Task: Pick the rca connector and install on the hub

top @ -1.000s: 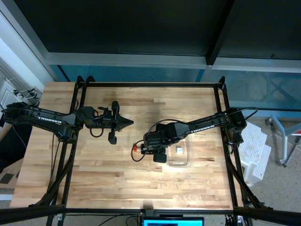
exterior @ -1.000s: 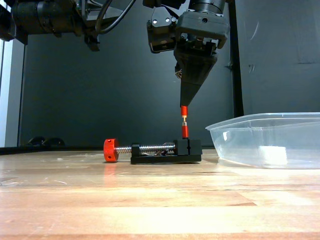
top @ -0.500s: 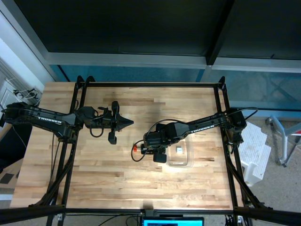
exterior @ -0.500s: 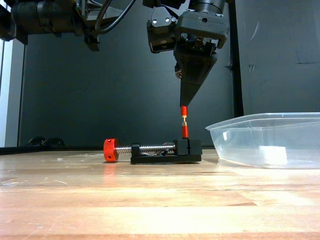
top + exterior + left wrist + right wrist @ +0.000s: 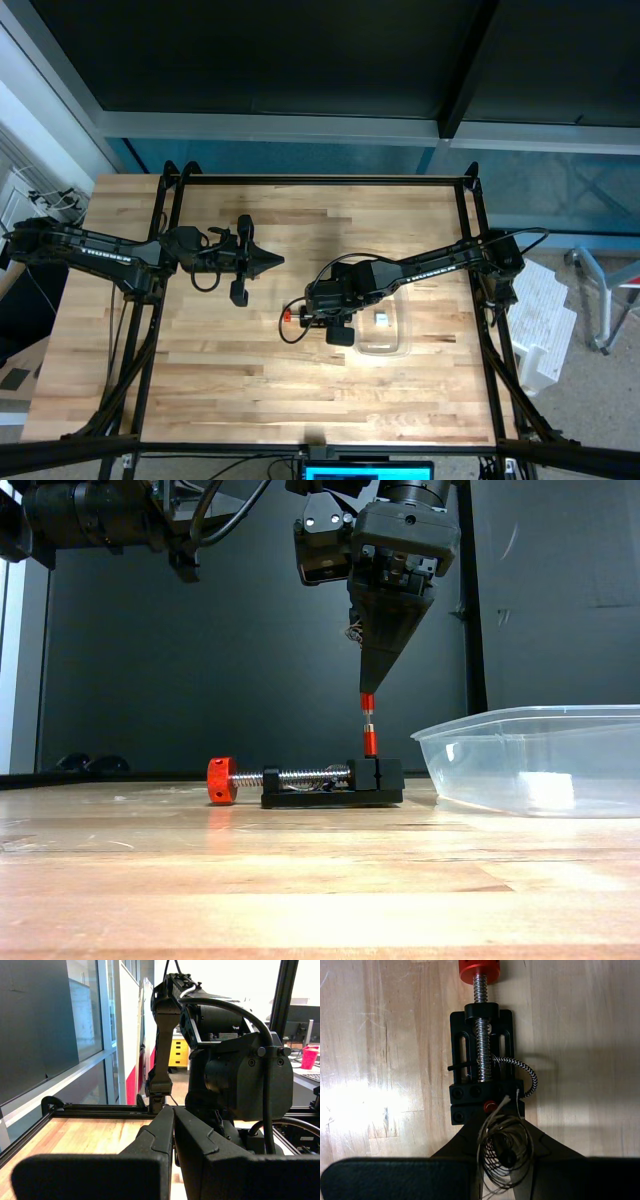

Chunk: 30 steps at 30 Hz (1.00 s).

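Red rca connector [image 5: 368, 732] upright at hub [image 5: 385, 777] edge, right gripper [image 5: 367, 688] clamping it; left gripper [image 5: 270, 261] closed, aloft leftward, well apart.

Clear tray [image 5: 470, 765] with a white piece [image 5: 546, 790] rests on wooden table [image 5: 300, 880].

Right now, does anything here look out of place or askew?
A loose tangle of thin wire hangs by the right gripper, which holds the connector upright on the hub. A braided wire loops out of the hub. The left gripper is parked, shut.
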{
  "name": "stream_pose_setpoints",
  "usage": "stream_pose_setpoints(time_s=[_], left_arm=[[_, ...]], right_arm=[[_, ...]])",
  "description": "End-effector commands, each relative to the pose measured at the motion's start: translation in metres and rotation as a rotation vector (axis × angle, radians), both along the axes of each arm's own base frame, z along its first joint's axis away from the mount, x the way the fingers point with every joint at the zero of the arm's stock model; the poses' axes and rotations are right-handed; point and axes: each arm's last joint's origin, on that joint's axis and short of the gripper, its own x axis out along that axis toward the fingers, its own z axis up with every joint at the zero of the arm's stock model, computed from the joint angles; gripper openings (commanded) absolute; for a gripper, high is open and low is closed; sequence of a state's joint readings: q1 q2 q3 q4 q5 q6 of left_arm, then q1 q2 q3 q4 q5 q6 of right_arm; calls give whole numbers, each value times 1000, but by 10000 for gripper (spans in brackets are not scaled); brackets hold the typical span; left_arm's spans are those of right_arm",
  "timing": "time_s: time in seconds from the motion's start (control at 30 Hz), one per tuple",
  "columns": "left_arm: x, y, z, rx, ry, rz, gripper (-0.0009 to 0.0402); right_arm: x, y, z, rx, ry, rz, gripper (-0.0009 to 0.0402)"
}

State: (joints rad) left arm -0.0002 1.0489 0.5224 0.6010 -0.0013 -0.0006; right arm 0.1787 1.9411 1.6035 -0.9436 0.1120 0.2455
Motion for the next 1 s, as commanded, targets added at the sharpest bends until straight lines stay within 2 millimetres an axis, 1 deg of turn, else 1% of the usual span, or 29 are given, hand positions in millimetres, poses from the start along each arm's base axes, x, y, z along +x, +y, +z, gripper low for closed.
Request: stream_pose_setpoints(time_s=[0.03,0.37,0.6,0.73,0.87,1.0], left_arm=[[0,0,0,0,0,0,0],[0,0,0,0,0,0,0],[0,0,0,0,0,0,0],[0,0,0,0,0,0,0],[0,0,0,0,0,0,0],[0,0,0,0,0,0,0]], right_arm=[[0,0,1,1,-1,0,1],[-1,0,3,5,-5,1,0],[-6,-1,14,17,-18,4,0],[-7,-1,17,78,-17,27,0],[-8,-2,19,74,-18,31,0],[-8,-4,28,56,-19,36,0]])
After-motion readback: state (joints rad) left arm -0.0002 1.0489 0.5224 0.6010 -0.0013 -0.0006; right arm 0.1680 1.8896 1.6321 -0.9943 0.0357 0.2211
